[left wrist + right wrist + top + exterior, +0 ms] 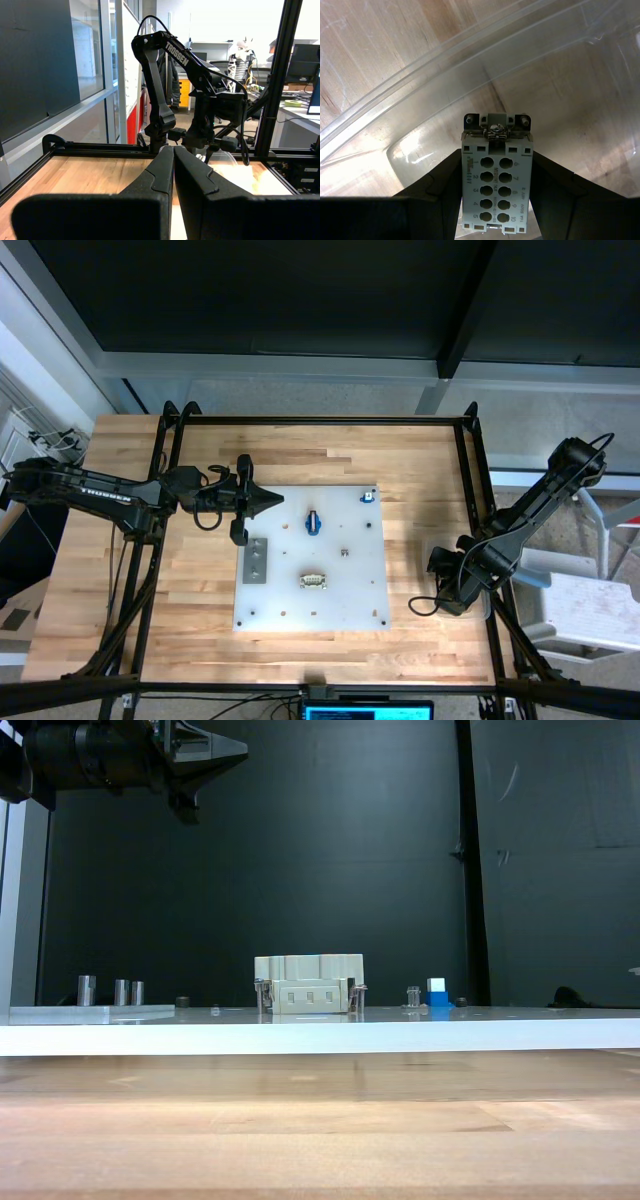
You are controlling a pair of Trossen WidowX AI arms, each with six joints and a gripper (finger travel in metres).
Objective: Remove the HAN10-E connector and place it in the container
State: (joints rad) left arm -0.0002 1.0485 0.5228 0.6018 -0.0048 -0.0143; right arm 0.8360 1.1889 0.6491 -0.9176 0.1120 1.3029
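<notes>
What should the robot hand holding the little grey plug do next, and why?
Probably open the right gripper and let the grey plug drop. In the right wrist view it is pinched right over the inside of the clear tub. The left gripper is shut, parked high over the left edge of the white board.

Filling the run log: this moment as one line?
right gripper: shut on HAN10-E connector, above container | left gripper: shut, raised over board far-left corner | release: not yet
</notes>
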